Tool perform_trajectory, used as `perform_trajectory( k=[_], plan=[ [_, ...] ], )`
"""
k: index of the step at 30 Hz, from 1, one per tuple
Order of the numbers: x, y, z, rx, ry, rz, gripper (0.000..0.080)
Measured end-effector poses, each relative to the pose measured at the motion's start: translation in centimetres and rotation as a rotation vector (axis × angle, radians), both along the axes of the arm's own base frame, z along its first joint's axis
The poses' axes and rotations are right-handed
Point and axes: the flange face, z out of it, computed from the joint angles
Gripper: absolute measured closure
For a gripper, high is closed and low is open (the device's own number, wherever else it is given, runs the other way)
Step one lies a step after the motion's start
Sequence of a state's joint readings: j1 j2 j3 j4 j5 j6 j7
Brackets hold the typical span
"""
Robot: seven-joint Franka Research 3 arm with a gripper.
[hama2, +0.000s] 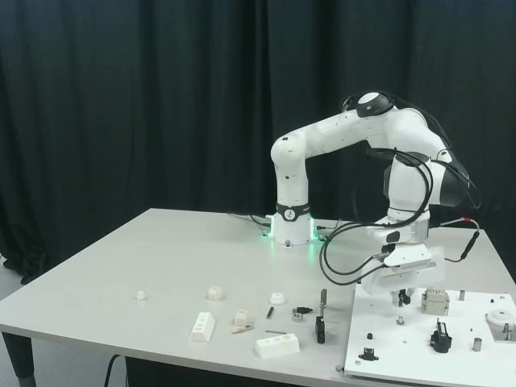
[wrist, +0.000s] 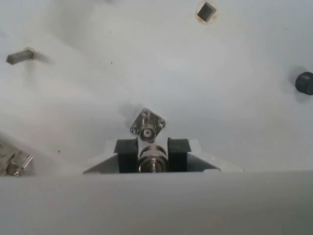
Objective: Place BNC.
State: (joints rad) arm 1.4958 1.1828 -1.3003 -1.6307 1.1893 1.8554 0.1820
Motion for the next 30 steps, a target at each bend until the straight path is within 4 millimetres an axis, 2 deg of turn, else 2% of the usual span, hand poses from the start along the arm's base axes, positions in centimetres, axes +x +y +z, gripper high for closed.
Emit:
perform_trajectory(
  k=[16,23,30],
  plan=[
    [0.5,-0.8,-0.2,-0.012,-0.015,-0.013,0.0681],
    [1.1,-3.0,-0.2,-0.069,-0.02,-0.023,0.0681],
    [2.0,-6.7,0.2,-0.148,-0.023,-0.036,0.0681]
  ],
)
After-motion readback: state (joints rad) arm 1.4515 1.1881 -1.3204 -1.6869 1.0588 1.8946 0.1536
